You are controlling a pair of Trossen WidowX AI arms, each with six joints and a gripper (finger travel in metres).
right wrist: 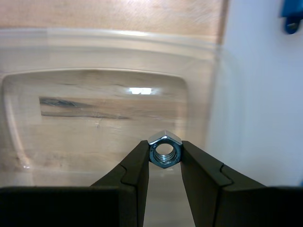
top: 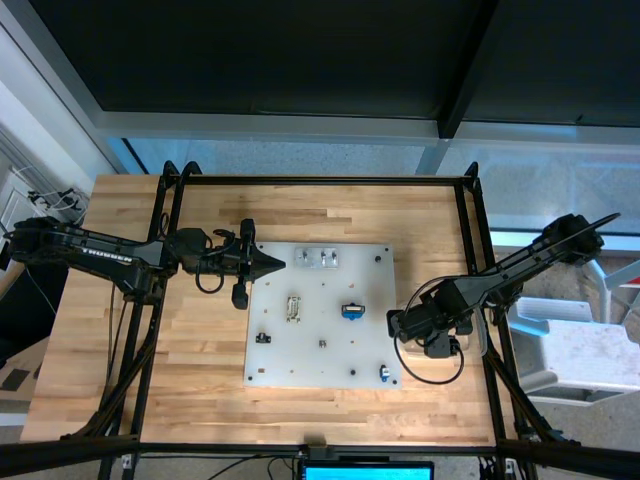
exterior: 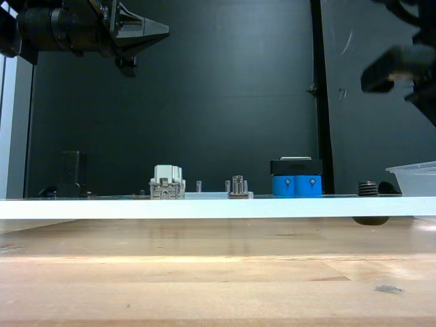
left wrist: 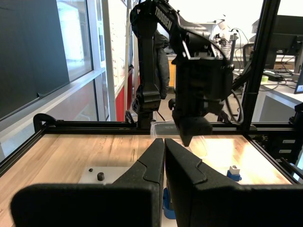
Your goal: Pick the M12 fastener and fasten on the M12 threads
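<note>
In the right wrist view the small silver M12 nut (right wrist: 164,150) is pinched between the fingertips of my right gripper (right wrist: 164,157), held over the clear tray (right wrist: 94,35) beside the white board (right wrist: 260,94). The high view places the right gripper (top: 430,338) just off the board's right edge. The M12 threads, a short black ribbed stud (exterior: 368,187), stand bare near the board's near right edge (top: 355,371). High above the board's left edge hangs my left gripper (top: 283,262), shut on nothing (left wrist: 164,146).
On the white board (top: 300,355) stand a blue-and-black block (exterior: 296,178), a grey connector (exterior: 167,184), a small silver post (exterior: 238,186) and a blue-and-white part (top: 384,373). A black frame surrounds the wooden table.
</note>
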